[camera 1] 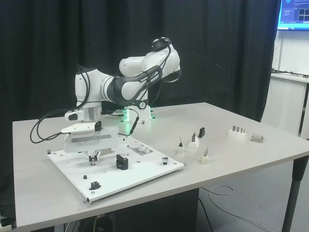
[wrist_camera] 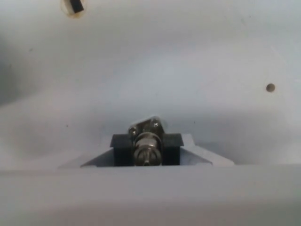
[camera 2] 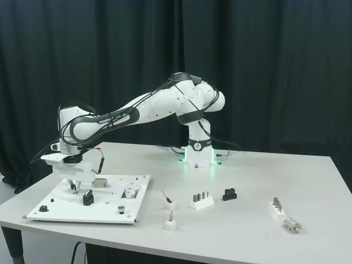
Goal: Insert BNC.
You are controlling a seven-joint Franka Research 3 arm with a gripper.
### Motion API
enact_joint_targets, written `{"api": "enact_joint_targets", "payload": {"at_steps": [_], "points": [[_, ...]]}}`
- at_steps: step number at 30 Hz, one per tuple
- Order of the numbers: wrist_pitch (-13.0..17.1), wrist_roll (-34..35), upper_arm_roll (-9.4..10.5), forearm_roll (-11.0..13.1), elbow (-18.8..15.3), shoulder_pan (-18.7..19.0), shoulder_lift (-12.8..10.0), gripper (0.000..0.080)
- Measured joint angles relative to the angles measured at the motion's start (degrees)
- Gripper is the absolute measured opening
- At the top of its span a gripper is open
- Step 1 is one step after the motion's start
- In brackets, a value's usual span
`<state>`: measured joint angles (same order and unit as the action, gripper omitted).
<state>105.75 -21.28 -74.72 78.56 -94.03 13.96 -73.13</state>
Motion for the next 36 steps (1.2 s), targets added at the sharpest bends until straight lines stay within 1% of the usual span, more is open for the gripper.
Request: {"api": "enact_joint_targets", "payload": {"at_steps": [9, 13, 20, 36], "points": [[-0.07, -0.94, 0.0, -0.04, 0.01, 0.0, 0.01, 0.0121], [-0.08, 0.47, 0.01, -0.03, 0.01, -0.03, 0.03, 0.0121], [-0.09, 9.25, 0.02, -0.03, 0.01, -0.05, 0.04, 0.0121], [-0.1, 27.01, 0.07, -0.01, 0.03, -0.11, 0.06, 0.0121]]}}
